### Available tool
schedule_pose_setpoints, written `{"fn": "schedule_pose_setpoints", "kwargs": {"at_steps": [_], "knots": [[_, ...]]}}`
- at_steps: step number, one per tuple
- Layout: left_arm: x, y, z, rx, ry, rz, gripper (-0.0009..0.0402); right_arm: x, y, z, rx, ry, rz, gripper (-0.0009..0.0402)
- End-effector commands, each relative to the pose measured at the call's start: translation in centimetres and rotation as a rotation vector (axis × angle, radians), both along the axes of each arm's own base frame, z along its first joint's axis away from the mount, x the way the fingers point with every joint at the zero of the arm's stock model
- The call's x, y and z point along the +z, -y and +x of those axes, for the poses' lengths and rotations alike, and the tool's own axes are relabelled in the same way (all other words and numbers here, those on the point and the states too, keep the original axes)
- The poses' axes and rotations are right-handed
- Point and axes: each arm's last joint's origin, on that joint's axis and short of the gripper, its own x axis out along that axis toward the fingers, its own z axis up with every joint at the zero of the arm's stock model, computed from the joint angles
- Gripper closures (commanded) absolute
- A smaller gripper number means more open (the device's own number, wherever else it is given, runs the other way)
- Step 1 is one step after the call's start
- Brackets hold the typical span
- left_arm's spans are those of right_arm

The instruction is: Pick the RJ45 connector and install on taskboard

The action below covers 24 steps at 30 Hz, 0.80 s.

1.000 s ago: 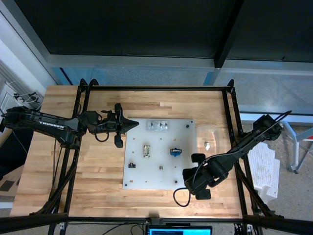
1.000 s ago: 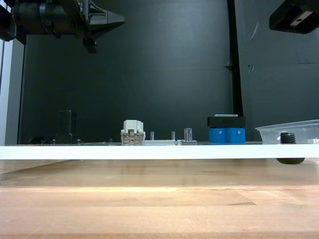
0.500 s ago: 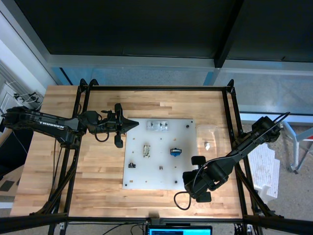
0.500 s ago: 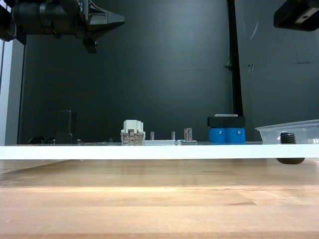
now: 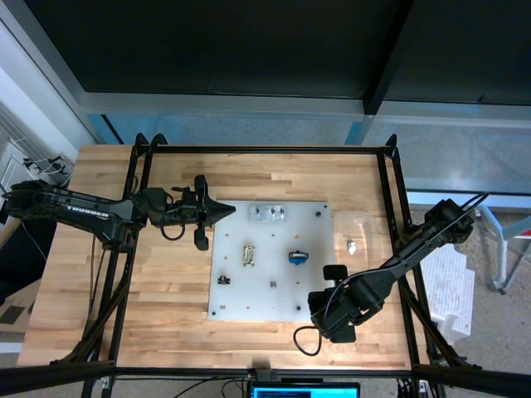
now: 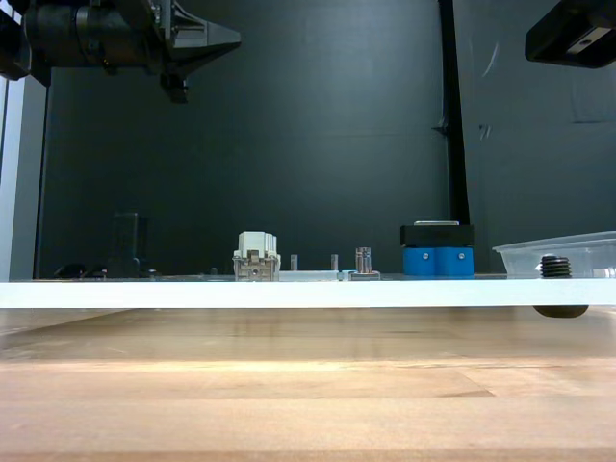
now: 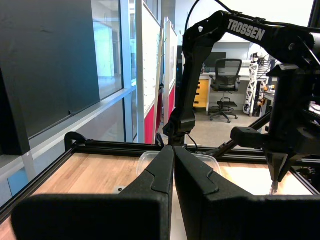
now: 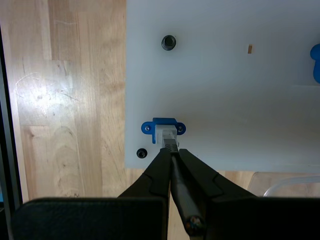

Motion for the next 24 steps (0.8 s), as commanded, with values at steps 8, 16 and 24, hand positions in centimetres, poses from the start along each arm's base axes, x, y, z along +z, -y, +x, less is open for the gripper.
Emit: {"fn": "schedule_pose_setpoints", "kwargs": {"at_steps": [8,16,24], "knots": [[0.0,0.0,0.0,0.0,0.0,0.0,0.0393,-0.04,-0.02,-0.13,0.003,-0.007,-0.006,0.0393],[0.0,-0.01,0.01,0.0,0.0,0.0,0.0393,-0.27,-0.05,-0.23,0.006,-0.011,-0.009,0.0393],[0.0,0.0,0.0,0.0,0.0,0.0,0.0393,-0.28,-0.15,-0.15,0.014,0.0,-0.002,0.0393]]}}
